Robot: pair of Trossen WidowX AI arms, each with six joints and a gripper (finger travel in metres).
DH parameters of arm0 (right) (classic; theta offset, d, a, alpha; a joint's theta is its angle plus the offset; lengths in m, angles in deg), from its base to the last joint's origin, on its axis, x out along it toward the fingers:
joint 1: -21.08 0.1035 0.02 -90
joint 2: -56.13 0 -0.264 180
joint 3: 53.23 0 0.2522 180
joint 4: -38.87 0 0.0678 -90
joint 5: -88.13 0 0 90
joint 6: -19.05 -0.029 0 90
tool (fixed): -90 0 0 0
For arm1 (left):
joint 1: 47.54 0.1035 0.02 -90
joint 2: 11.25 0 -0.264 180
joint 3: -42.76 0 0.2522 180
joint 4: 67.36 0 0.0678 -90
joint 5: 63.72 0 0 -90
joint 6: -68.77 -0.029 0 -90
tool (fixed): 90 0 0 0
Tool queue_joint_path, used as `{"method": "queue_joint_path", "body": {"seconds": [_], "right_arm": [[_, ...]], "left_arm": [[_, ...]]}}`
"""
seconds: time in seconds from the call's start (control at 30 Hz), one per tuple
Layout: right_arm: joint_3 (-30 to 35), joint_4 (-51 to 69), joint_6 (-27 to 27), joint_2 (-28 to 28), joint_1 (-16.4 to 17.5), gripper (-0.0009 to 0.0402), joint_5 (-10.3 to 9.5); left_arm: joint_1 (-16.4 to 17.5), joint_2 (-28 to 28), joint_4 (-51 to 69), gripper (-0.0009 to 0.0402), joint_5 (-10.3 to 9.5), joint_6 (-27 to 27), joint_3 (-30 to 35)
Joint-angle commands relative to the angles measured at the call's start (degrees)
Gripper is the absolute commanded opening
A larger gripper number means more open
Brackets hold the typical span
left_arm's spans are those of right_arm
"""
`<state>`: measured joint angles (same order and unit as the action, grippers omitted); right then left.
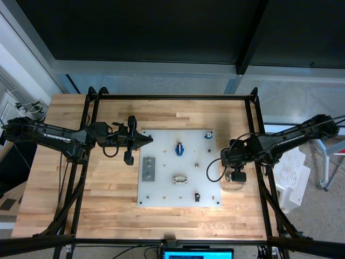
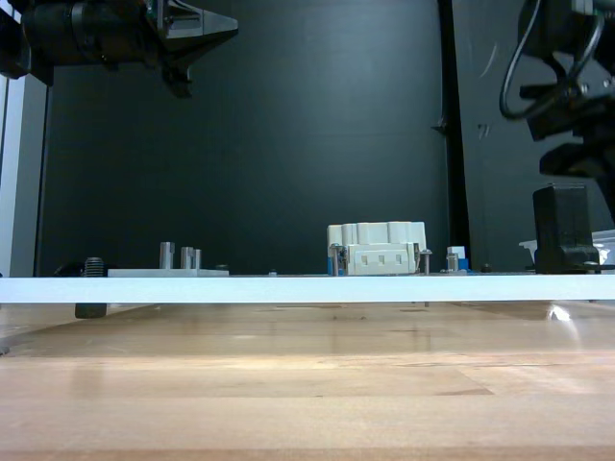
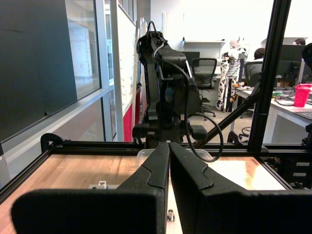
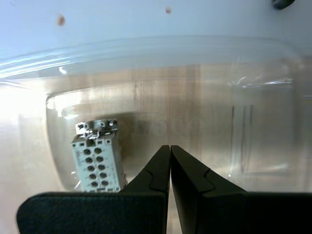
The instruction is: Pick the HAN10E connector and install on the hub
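- High view: left claw hangs at the white plate's left edge. The right claw is over a clear tray, and the hub sits on the plate.
- Left wrist view: its fingers meet, empty.
- Right wrist view: right claw closed, empty. The HAN10E connector lies in the tray beside it, so descending shut would likely knock it askew.

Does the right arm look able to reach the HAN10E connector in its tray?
Probably yes. The right gripper, shut, hangs over the open clear tray, the HAN10E connector uncovered beside it; it must open first. Left gripper, shut, is parked above the white plate's left edge.
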<state>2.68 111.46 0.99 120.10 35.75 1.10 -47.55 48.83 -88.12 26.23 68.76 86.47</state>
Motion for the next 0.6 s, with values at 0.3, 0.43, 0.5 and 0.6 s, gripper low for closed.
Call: {"method": "queue_joint_path", "body": {"seconds": [0.3, 0.43, 0.5, 0.6], "right_arm": [[4.2, 4.8, 0.1, -1.0, 0.0, 0.0000, 0.55], [4.2, 4.8, 0.0, -1.0, 0.0, 0.0000, 0.50], [4.2, 4.9, 0.0, -1.0, 0.0, 0.0000, 0.50], [4.2, 4.9, 0.0, -1.0, 0.0, 0.0000, 0.50]], "left_arm": [[0.0, 0.0, 0.0, 0.0000, 0.02, 0.0, 0.0], [0.0, 0.0, 0.0, 0.0000, 0.02, 0.0, 0.0], [0.0, 0.0, 0.0, 0.0000, 0.02, 0.0, 0.0], [0.0, 0.0, 0.0, 0.0000, 0.00, 0.0, 0.0]]}}
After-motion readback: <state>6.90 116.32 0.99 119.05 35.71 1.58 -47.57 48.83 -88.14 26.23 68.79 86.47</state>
